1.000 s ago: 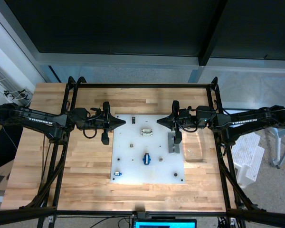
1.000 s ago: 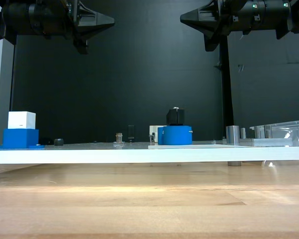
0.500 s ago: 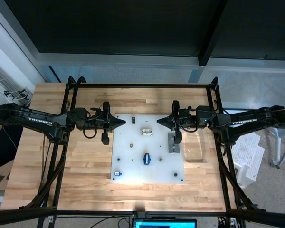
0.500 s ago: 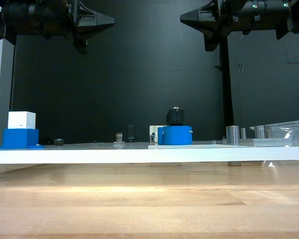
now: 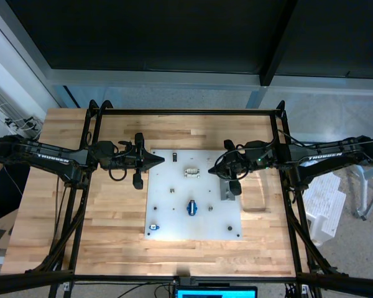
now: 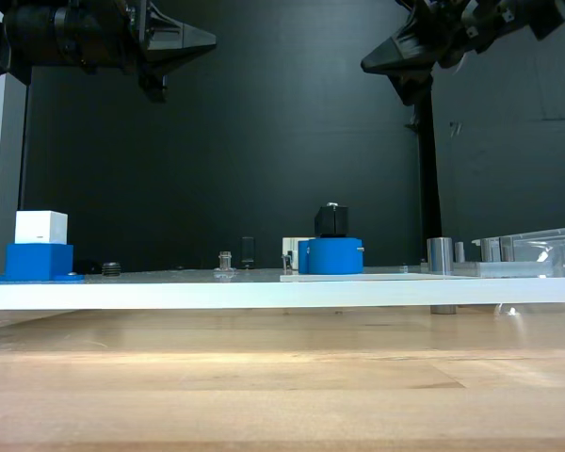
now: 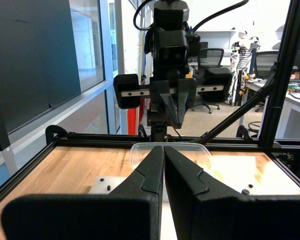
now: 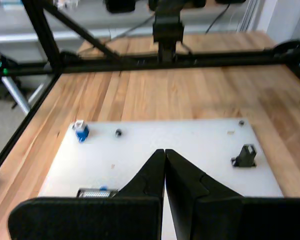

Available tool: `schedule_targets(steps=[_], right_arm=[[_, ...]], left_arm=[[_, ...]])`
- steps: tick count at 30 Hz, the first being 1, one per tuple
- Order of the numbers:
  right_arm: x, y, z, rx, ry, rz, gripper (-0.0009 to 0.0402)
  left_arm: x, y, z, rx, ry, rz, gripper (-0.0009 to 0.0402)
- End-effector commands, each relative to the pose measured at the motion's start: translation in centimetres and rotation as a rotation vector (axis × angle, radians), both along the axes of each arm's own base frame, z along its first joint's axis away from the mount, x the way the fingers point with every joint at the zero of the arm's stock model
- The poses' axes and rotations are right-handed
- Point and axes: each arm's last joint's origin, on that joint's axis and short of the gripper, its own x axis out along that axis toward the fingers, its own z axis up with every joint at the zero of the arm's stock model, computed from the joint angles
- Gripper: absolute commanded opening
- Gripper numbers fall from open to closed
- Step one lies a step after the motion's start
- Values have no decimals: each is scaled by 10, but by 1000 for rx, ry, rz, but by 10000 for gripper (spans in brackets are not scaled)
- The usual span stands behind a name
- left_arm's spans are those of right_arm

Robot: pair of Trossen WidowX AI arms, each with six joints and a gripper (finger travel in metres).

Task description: Remove the 16mm cylinder and place in the container

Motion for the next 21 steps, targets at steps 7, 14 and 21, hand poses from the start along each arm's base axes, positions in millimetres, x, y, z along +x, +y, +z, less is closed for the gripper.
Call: schedule_targets(steps=[7, 14, 21], right_arm=[[2, 15, 5, -13, 222, -58, 0], [12, 35, -2, -49, 423, -79, 0], [30, 50, -5, -56, 603, -79, 0]], left_arm=[[0, 0, 0, 0, 0, 0, 0], [0, 0, 0, 0, 0, 0, 0], [0, 0, 0, 0, -1, 0, 0]])
